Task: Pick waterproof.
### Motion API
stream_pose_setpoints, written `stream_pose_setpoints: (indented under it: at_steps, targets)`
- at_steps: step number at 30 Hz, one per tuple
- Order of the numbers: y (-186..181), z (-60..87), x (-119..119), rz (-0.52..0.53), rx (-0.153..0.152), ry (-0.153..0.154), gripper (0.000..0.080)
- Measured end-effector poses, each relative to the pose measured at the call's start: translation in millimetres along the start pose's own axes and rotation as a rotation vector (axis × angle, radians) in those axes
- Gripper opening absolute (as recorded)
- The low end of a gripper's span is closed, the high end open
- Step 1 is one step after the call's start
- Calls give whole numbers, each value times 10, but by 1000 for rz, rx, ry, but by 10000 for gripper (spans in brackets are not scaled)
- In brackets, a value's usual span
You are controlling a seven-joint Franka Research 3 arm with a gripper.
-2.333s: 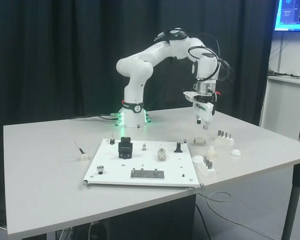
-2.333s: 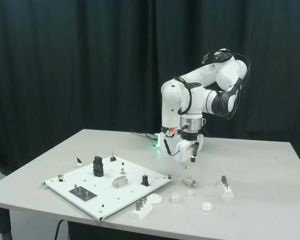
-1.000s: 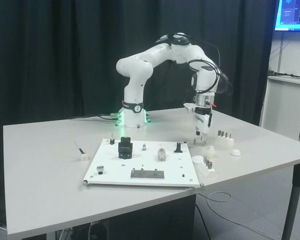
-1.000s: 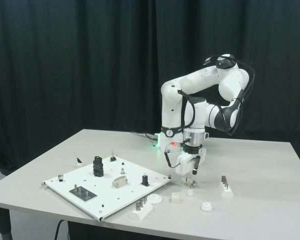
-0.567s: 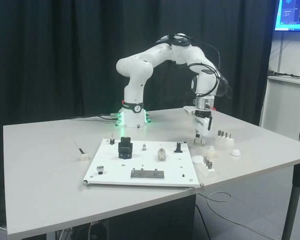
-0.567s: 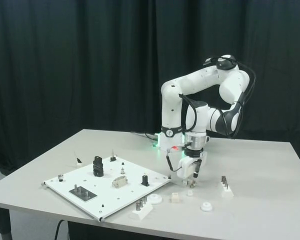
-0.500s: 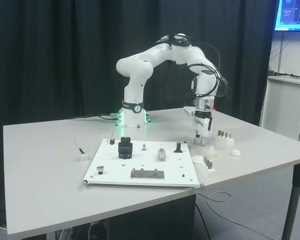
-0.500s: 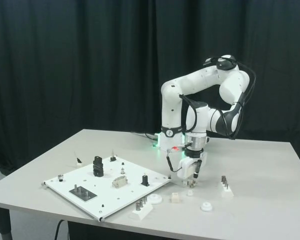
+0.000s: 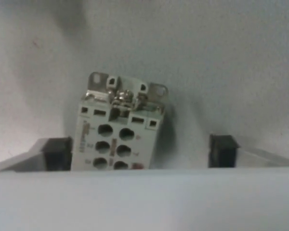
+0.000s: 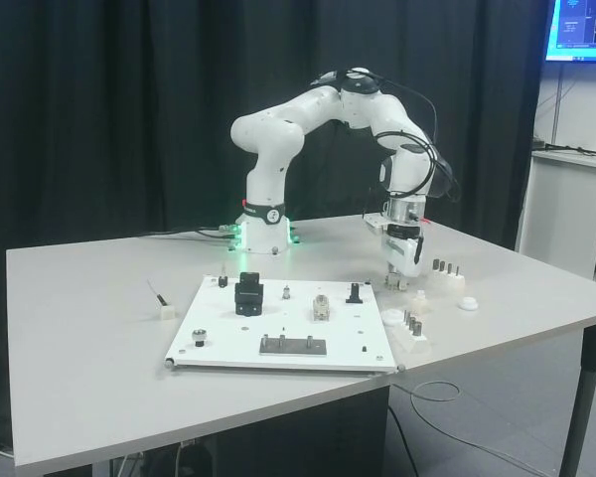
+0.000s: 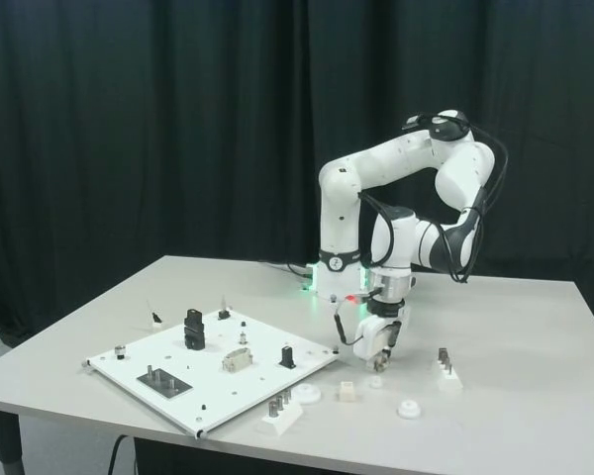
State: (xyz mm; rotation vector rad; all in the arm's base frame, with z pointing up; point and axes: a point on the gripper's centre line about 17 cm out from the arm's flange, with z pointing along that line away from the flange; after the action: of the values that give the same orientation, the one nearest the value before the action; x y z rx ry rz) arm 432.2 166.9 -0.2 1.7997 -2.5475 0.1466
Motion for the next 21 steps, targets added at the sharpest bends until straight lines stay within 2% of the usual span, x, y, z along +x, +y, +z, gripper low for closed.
stream_pose_setpoints:
  at_steps: [4, 5, 10, 11, 21]
  targets:
    - [11, 12, -3, 2, -2, -1, 662]
    - [12, 13, -3, 4, -2, -3, 498]
    - [12, 18, -2, 14, -2, -12, 498]
    - [12, 18, -3, 16, -2, -13, 310]
    - [-51, -28, -4, 26, 14, -23, 317]
